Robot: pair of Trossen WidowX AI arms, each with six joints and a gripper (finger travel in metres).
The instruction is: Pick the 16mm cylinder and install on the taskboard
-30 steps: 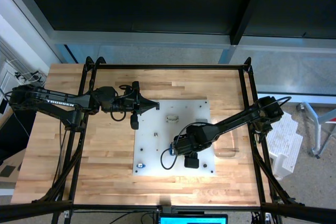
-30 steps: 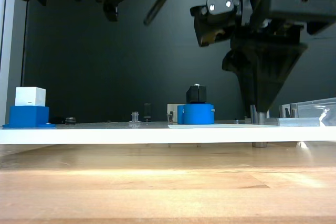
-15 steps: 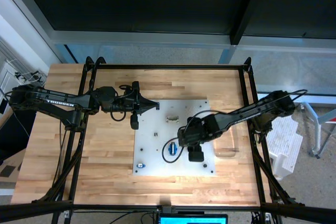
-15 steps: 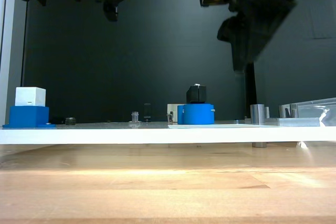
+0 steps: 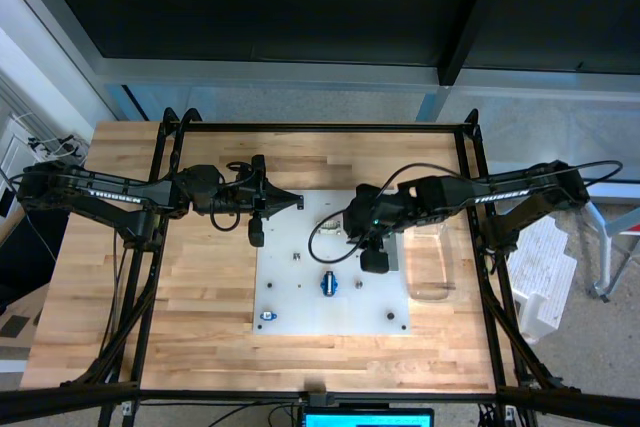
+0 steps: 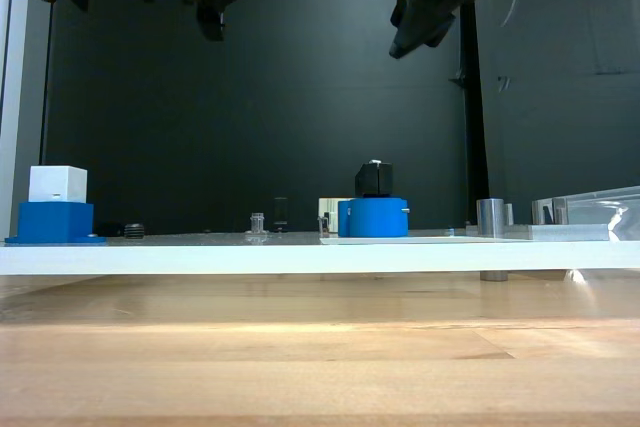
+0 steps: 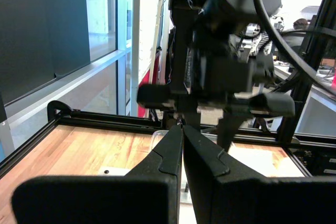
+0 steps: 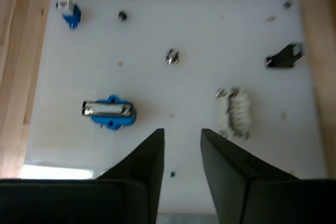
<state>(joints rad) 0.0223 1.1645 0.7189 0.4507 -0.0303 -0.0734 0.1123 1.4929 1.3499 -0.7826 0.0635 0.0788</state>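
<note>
The 16mm cylinder (image 6: 490,218) stands upright in the taskboard (image 6: 250,257) near its front right, with its lower end showing under the plate. From above, the cylinder (image 5: 388,315) is a small dark dot on the white taskboard (image 5: 290,297). My right gripper (image 5: 355,230) hangs open and empty high over the board's far half, well away from the cylinder. In the low view the right gripper (image 6: 410,32) is up near the top. The right wrist view shows its open fingers (image 8: 142,166) above the plate (image 8: 210,35). My left gripper (image 5: 293,200) hovers shut at the board's far left edge.
On the board are a blue fitting (image 5: 328,284), a beige connector (image 5: 328,225) and a blue-and-white cube (image 5: 265,317). A clear plastic tray (image 5: 430,262) lies along the board's right edge. A black frame (image 5: 470,207) surrounds the wooden table.
My right gripper has let go of the cylinder, risen and swung toward the board's far side. The cylinder stays standing in the board. The left arm has not moved.
</note>
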